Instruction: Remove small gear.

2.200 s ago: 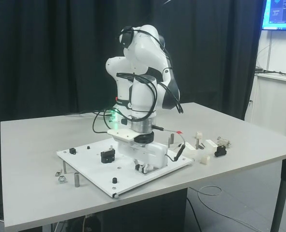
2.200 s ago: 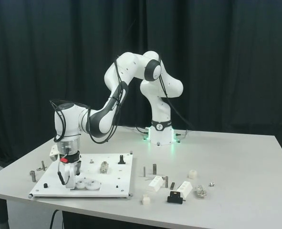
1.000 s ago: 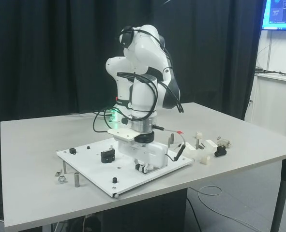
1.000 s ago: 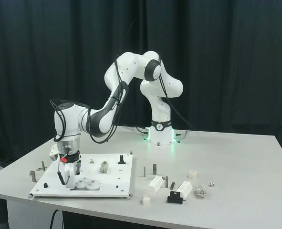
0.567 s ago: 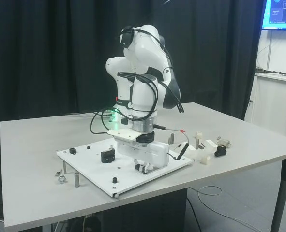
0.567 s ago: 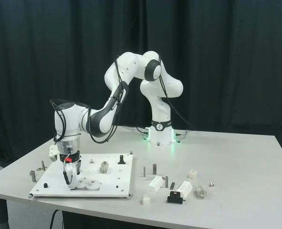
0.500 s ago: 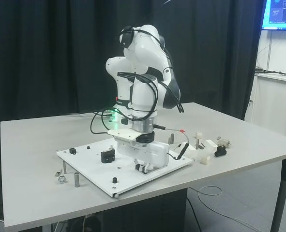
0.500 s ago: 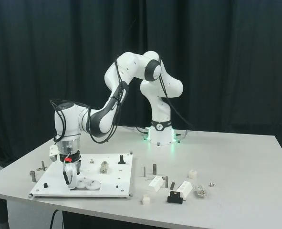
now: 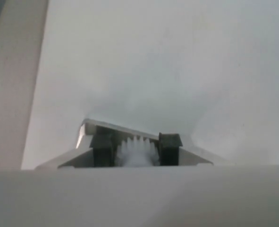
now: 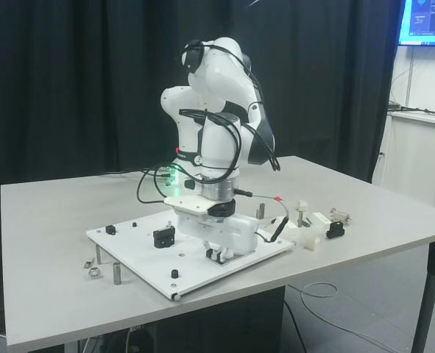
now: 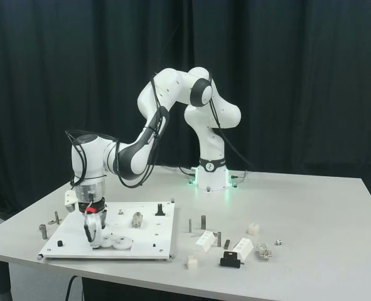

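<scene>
In the wrist view my gripper (image 9: 137, 150) is shut on the small white gear (image 9: 137, 152), whose teeth show between the two black pads (image 9: 102, 147). The white assembly board (image 9: 177, 71) lies beneath. In the first room view the gripper (image 10: 217, 256) points straight down at the board's (image 10: 140, 254) near edge. The second room view shows the gripper (image 11: 96, 241) low over the board (image 11: 149, 238), beside a larger white gear (image 11: 123, 242). Whether the small gear still touches the board I cannot tell.
On the board stand a black block (image 10: 163, 237) and small black pegs (image 10: 174, 273). Grey pins (image 10: 117, 272) and a nut (image 10: 93, 272) lie off its left side. White and black parts (image 11: 234, 249) are scattered on the table to the board's right.
The wrist has turned slightly, swinging the cable and its tag sideways. The hand looks a little higher over the board than a second ago.
</scene>
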Motion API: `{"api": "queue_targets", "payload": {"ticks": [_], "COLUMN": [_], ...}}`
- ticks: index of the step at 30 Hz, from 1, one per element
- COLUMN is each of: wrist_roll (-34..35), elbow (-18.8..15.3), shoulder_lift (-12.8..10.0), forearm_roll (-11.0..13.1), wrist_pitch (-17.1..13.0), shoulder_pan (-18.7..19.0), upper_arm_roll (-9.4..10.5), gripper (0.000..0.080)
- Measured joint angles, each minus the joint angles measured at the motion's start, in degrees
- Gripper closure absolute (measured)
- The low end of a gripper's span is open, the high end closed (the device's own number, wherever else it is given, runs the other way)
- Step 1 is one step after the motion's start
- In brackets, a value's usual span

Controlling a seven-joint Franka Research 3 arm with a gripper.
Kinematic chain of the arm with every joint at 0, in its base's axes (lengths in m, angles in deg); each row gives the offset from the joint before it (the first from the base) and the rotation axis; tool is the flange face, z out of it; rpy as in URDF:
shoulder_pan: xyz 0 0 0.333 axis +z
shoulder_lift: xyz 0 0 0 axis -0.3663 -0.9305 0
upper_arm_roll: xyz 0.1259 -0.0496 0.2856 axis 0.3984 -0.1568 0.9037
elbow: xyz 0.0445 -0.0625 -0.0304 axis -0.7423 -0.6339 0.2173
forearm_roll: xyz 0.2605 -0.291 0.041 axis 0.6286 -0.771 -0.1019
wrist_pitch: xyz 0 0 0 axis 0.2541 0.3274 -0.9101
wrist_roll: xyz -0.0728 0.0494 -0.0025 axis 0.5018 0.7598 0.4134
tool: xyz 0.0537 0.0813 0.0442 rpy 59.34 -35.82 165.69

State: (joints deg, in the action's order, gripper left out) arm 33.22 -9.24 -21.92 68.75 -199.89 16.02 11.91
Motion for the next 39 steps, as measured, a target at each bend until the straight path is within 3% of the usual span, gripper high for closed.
{"api": "queue_targets", "payload": {"ticks": [6,19,30,39], "wrist_roll": [-1.01,5.85,-0.34,4.95], "elbow": [0.07,0.07,0.11,0.13], "shoulder_lift": [0.0,-0.04,-0.04,-0.04], "forearm_roll": [0.01,0.02,-0.08,-0.06], "wrist_pitch": [0.12,0.09,0.1,0.13], "shoulder_pan": [-0.03,-0.04,0.0,-0.02], "upper_arm_roll": [-0.01,-0.05,-0.05,-0.07], "gripper": [0.0604,0.0604,0.0604,0.0604]}}
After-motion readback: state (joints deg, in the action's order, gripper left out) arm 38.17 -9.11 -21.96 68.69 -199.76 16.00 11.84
